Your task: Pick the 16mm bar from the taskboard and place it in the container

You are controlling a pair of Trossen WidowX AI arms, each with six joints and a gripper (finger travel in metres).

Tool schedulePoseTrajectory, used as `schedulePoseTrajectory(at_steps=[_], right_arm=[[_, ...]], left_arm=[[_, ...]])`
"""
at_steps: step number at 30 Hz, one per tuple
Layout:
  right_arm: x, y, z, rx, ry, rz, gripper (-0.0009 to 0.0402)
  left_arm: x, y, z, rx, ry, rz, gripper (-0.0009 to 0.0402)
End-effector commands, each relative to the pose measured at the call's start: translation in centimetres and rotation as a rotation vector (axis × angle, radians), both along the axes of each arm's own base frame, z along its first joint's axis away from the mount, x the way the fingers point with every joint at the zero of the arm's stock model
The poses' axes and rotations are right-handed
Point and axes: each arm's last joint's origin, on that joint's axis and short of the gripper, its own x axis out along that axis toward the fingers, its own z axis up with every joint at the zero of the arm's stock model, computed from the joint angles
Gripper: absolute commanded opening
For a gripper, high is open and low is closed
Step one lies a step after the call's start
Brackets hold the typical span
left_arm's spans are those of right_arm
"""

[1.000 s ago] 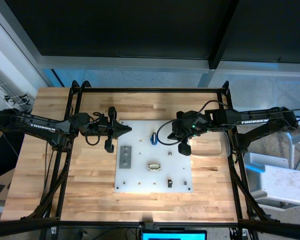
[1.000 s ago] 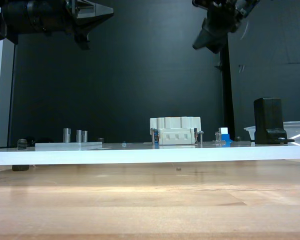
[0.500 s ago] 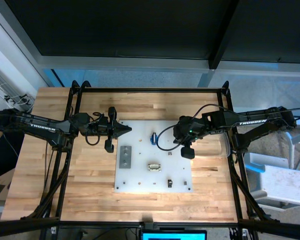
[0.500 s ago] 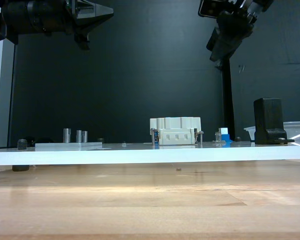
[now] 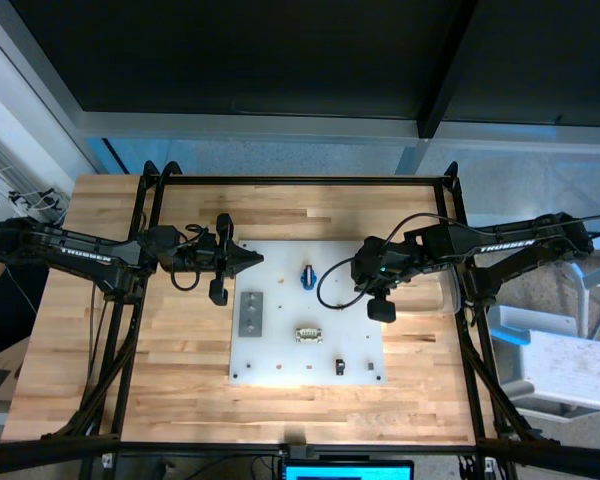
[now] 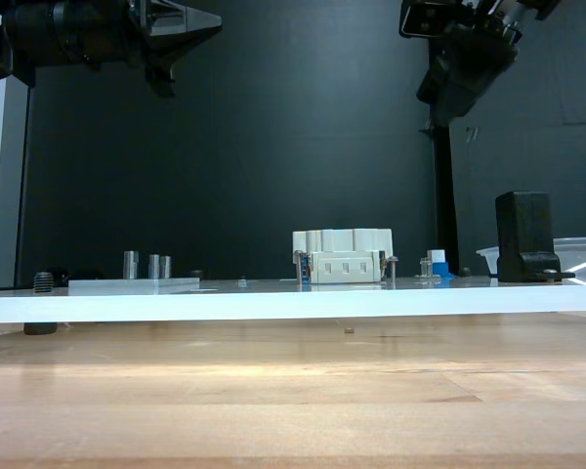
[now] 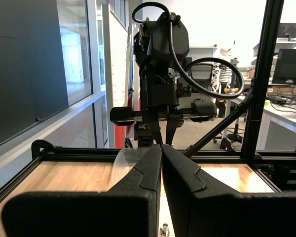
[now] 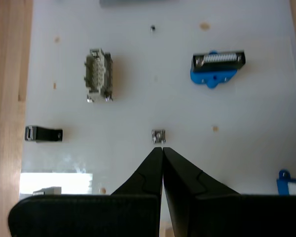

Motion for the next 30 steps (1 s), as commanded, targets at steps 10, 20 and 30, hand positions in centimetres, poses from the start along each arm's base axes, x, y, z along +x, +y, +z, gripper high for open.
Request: schedulePoseTrajectory(at_steps=[10, 20, 30], right_arm=[[-0.4, 1.9, -0.9, 0.003, 0.096, -0.001, 0.0000], [-1.1, 3.5, -1.2, 0.014, 0.156, 0.017, 0.0000], [-1.1, 5.7, -2.2, 0.027, 0.211, 0.031, 0.0000]], left_arm=[[0.0, 0.0, 0.0, 0.000, 0.000, 0.000, 0.0000], [0.0, 0.0, 0.0, 0.000, 0.001, 0.000, 0.0000], [0.0, 0.0, 0.0, 0.000, 0.000, 0.000, 0.0000]])
